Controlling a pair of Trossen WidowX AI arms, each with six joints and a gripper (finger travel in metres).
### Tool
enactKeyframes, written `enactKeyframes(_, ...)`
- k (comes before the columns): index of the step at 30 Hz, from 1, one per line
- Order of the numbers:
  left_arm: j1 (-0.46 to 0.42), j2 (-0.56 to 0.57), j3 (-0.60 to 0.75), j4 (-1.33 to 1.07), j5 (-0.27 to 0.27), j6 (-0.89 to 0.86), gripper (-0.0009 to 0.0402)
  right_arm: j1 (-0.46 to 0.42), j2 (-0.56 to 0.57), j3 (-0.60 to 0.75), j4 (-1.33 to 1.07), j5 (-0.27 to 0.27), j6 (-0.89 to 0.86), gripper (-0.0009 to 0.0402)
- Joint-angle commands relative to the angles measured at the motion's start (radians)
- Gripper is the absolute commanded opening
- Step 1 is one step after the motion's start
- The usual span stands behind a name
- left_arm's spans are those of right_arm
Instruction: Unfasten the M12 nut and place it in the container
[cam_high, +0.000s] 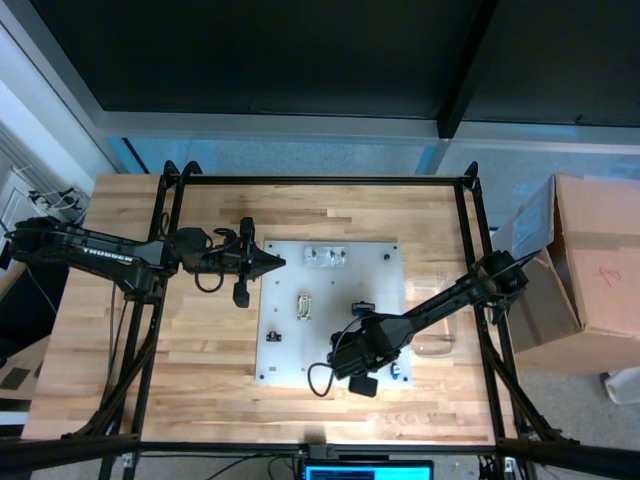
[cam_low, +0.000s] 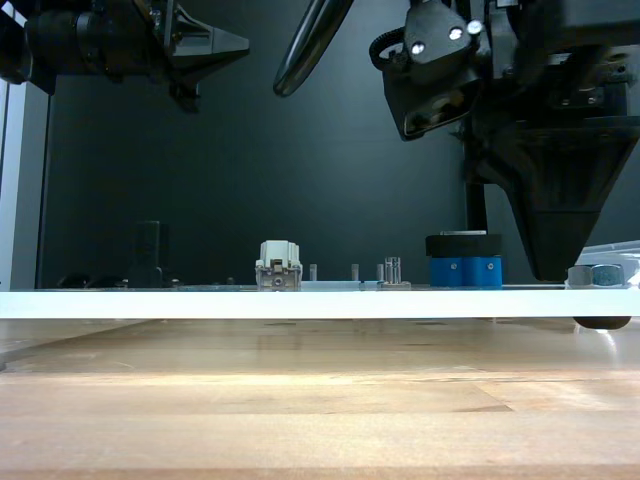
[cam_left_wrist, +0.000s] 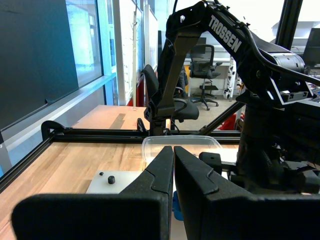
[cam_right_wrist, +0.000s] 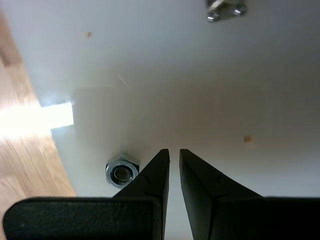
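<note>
Nearest me, at the lower right of the low view, the small silver nut (cam_low: 597, 274) sits low on the white board (cam_high: 300, 370), close to the board's near right edge. No ribs show beneath it, so I take it to be run down on its stud, though I cannot tell that for certain.

The right gripper (cam_right_wrist: 174, 152) hangs nose-down over that corner. Its fingers are drawn together to a thin slit with nothing between them. The nut lies just outside one finger, not between the two.

I judge the nut light, hard and slick, so a loose pinch would slide off it. The place to grip is across two opposite flats, low enough to turn it, since it has to spin up the thread before it can lift.

There is little room there. The board's edge and the bare wooden table (cam_high: 200, 400) are just beyond the nut, and a blue block (cam_low: 465, 270) stands near the gripper's other side.

Farther off, at right of centre in the high view, the clear container (cam_high: 437, 345) lies just off the board's right edge, partly under the right arm.

At the board's far left the left gripper (cam_high: 275, 262) hovers high with its fingers pressed together, well apart from the nut.
</note>
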Motion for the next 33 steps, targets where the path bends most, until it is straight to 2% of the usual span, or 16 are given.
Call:
enactKeyframes(1,0.000,0.000,0.000,0.000,0.000,0.000,0.0000,0.000,0.000,0.001,0.000,0.000,-0.103,0.0027)
enactKeyframes(9,0.000,0.000,0.000,0.000,0.000,0.000,0.0000,0.000,-0.001,0.001,0.001,0.000,-0.348,0.0028)
enactKeyframes(16,0.000,0.000,0.000,0.000,0.000,0.000,0.0000,0.000,-0.003,0.001,0.002,0.000,-0.351,0.0027)
enactKeyframes(23,0.000,0.000,0.000,0.000,0.000,0.000,0.0000,0.006,-0.060,0.001,-0.009,0.000,-0.347,0.0028)
enactKeyframes(33,0.000,0.000,0.000,0.000,0.000,0.000,0.0000,0.075,-0.152,0.006,-0.070,0.000,-0.288,0.0027)
